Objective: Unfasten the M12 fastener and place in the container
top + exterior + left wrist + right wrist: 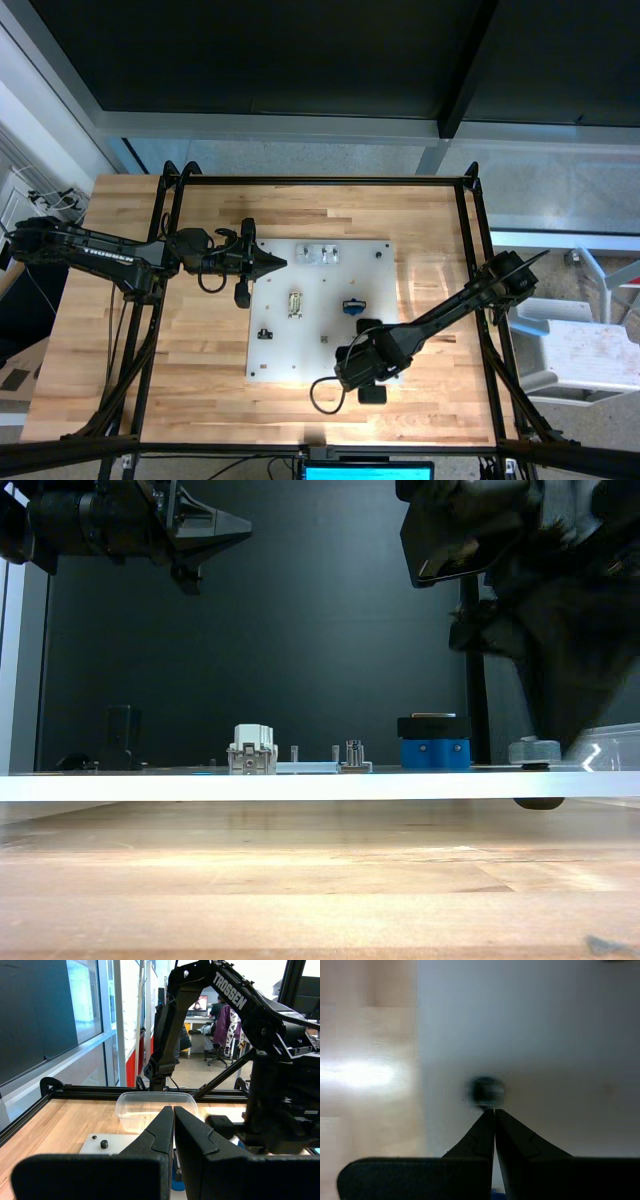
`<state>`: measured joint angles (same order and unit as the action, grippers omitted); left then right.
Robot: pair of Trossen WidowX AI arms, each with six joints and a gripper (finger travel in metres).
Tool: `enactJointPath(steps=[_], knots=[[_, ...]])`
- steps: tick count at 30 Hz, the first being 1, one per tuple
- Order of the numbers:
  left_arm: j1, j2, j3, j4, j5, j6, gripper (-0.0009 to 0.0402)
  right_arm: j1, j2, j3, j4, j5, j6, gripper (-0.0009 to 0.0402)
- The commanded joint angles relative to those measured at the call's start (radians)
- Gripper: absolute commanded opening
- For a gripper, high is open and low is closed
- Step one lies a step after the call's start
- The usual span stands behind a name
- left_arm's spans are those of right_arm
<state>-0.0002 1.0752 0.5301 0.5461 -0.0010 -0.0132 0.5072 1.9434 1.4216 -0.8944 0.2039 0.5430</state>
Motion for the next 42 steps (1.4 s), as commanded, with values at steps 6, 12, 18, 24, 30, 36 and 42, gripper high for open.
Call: enactJointPath(steps=[6, 12, 18, 24, 30, 36, 42], knots=[[0.000, 0.000, 0.000, 0.000, 0.000, 0.000, 0.0000, 0.000, -0.040, 0.008, -0.069, 0.033, 0.055, 0.0000], [0.000, 0.000, 0.000, 0.000, 0.000, 0.000, 0.0000, 0.000, -0.042, 0.008, -0.010, -0.166, 0.051, 0.0000], [0.000, 0.000, 0.000, 0.000, 0.000, 0.000, 0.0000, 0.002, -0.029, 0.008, 0.077, -0.232, 0.055, 0.0000], [0.000, 0.000, 0.000, 0.000, 0.000, 0.000, 0.0000, 0.006, 0.006, 0.008, 0.104, -0.232, 0.055, 0.0000], [0.000, 0.000, 0.000, 0.000, 0.000, 0.000, 0.0000, 0.007, 0.028, 0.008, 0.122, -0.231, 0.055, 0.0000], [0.000, 0.000, 0.000, 0.000, 0.000, 0.000, 0.0000, 0.008, 0.025, 0.008, 0.117, -0.221, 0.053, 0.0000], [0.000, 0.000, 0.000, 0.000, 0.000, 0.000, 0.0000, 0.008, 0.021, 0.008, 0.095, -0.196, 0.056, 0.0000]])
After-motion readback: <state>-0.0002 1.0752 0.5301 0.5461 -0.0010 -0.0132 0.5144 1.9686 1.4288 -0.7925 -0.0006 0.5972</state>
